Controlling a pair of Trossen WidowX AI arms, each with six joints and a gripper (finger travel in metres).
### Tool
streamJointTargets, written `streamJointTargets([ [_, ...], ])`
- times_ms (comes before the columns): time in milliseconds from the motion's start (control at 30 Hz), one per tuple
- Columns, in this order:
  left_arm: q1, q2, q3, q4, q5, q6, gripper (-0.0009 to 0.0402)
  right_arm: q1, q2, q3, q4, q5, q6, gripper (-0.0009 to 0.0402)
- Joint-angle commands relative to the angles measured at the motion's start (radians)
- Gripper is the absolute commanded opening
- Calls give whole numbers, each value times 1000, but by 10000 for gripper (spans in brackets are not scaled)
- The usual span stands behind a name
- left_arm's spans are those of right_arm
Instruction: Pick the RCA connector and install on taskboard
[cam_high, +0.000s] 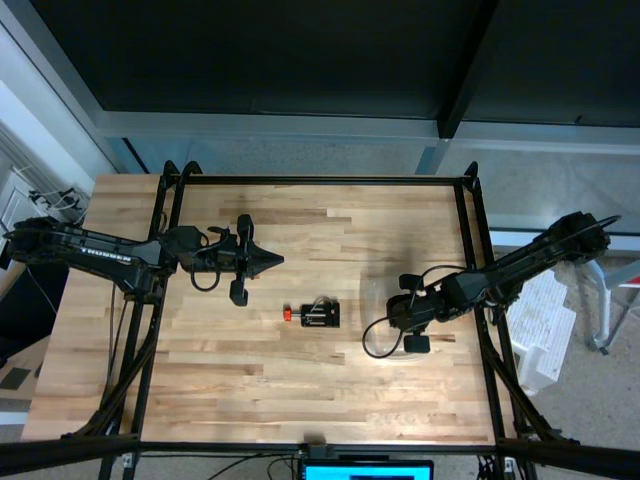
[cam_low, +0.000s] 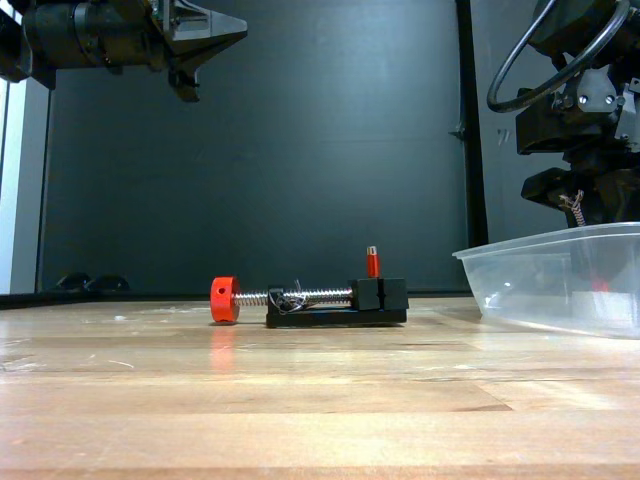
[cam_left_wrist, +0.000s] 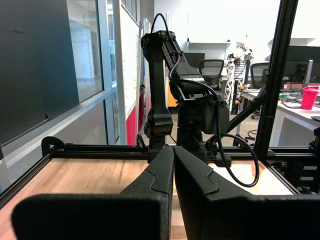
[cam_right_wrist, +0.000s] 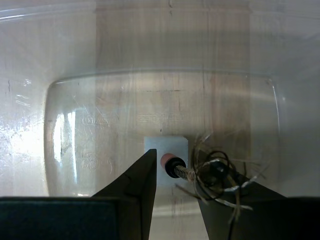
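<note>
Wooden table (cam_high: 300, 390): we fear the open right gripper (cam_right_wrist: 176, 180), in the clear tray (cam_low: 520, 262), snags wires (cam_right_wrist: 220, 172) beside the RCA connector (cam_right_wrist: 169, 161). The left gripper (cam_left_wrist: 173, 150), closed, hovers high.

i see black taskboard (cam_low: 335, 305) with red knob (cam_low: 225, 299), pale striped wood table (cam_high: 300, 400), clear tray (cam_low: 540, 252), black left gripper (cam_high: 272, 261) above table, black right gripper (cam_right_wrist: 176, 165) over tray by silvery-grey rca connector (cam_right_wrist: 166, 149).
</note>
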Motion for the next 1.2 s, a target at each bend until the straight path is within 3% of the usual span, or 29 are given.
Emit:
streamJointTargets([
  [33,0,0,0,0,0,0,0,0,-1,0,-1,0,-1,75],
  [667,0,0,0,0,0,0,0,0,-2,0,-3,0,-2,-1],
  [1200,0,0,0,0,0,0,0,0,-72,51,-98,-8,-3,2],
])
